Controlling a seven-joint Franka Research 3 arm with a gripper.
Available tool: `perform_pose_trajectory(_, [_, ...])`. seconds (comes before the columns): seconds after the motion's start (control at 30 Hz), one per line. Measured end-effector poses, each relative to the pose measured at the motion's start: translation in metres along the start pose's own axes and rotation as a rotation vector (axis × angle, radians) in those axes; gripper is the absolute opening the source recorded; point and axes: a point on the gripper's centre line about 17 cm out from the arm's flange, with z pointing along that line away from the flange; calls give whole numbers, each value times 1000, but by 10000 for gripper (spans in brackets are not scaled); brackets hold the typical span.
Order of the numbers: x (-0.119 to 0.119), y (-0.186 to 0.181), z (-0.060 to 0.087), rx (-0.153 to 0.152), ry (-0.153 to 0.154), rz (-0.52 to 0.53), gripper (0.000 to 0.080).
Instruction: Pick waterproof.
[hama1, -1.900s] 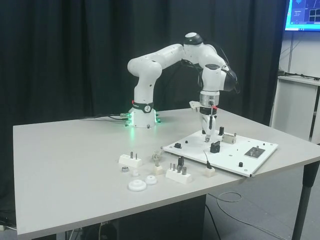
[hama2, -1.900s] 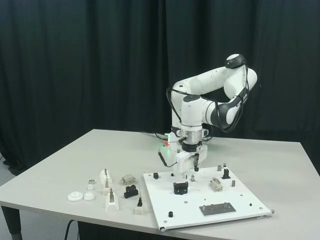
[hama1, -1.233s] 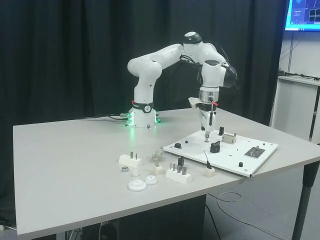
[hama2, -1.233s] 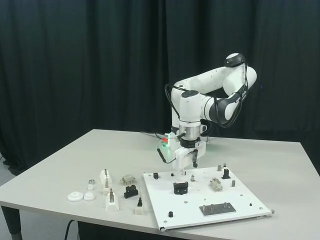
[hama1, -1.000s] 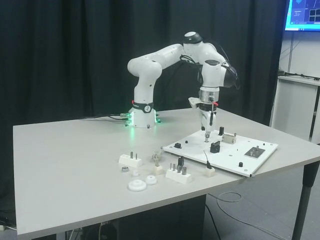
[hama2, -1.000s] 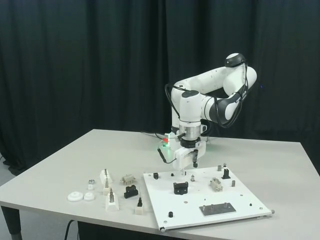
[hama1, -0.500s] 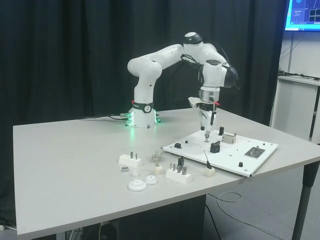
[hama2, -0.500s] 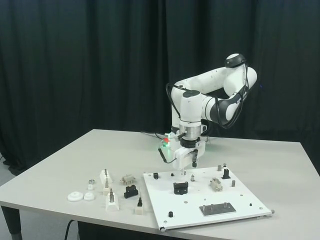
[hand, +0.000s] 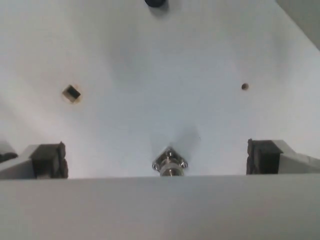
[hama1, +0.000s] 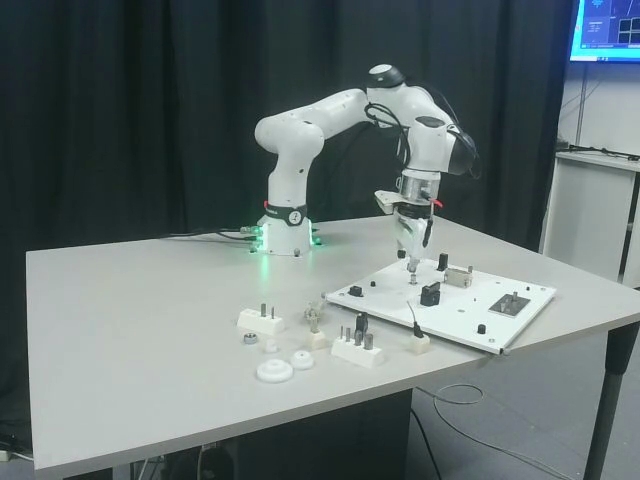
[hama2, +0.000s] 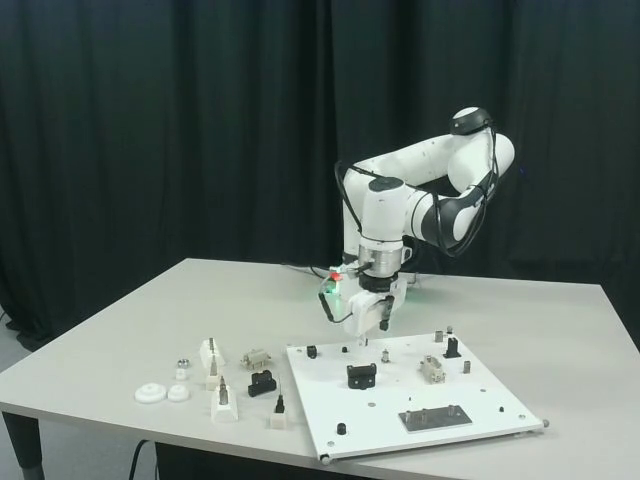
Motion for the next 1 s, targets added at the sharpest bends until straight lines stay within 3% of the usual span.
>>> perform_pose_trajectory(0.53, [29,-11,-27,20,77,-219,800])
perform_pose_trajectory(0.8, [50,-15,-35,12,117,-324,800])
perform_pose_trajectory(1.0, [68,-16,-36,2,126,-408,800])
